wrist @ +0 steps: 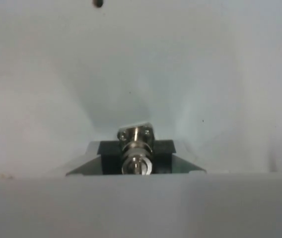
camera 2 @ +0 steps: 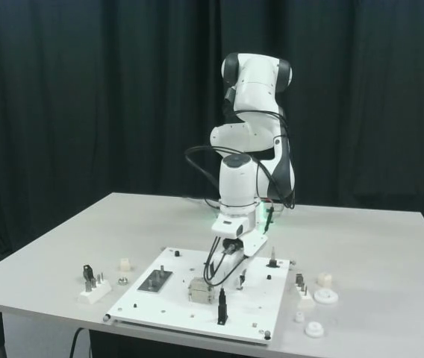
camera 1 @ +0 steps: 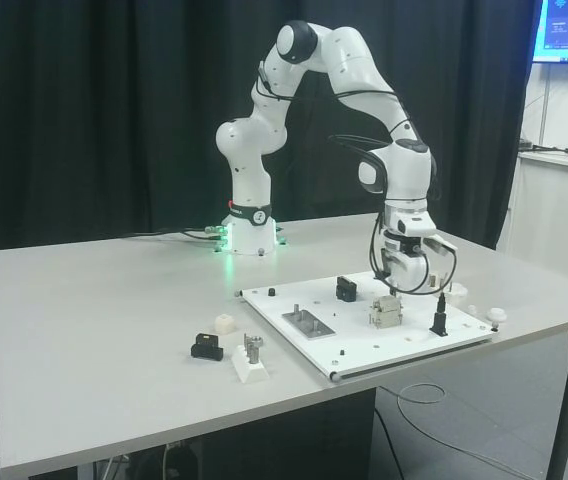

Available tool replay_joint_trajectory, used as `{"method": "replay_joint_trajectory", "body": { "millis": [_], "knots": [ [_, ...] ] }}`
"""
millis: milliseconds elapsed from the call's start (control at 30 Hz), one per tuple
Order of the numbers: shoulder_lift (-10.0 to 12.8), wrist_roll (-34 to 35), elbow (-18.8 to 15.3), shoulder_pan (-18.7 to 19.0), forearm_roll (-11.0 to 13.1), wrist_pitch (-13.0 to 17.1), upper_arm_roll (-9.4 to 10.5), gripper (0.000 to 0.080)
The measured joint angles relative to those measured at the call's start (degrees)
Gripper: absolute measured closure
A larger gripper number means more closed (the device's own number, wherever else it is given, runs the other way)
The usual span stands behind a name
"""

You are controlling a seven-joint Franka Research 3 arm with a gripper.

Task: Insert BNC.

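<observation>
In the wrist view a metal BNC connector (wrist: 137, 144) sits between two black finger pads (wrist: 110, 154), with my gripper (wrist: 137, 157) shut on it above the white board (wrist: 56, 74). From the room views my gripper (camera 1: 402, 272) (camera 2: 231, 250) hangs low over the white board (camera 1: 364, 345) (camera 2: 175, 302). It is just above and behind a small grey socket block (camera 1: 385, 312) (camera 2: 199, 291). A black cable (camera 2: 213, 270) loops down from the gripper. The connector itself is too small to make out in the room views.
On the board stand a black upright part (camera 1: 441, 316) (camera 2: 221, 307), a metal plate (camera 1: 309, 322) (camera 2: 154, 280) and a small black block (camera 1: 346, 289). Off the board lie a white holder (camera 1: 251, 364) (camera 2: 92, 289), a white cube (camera 1: 224, 323) and white gears (camera 2: 325, 297).
</observation>
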Motion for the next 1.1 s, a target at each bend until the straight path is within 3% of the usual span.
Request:
{"method": "replay_joint_trajectory", "body": {
  "millis": [1100],
  "knots": [
    [0.0,-12.1,0.0,0.0,0.0,0.0,0.02,0.068]
  ]
}}
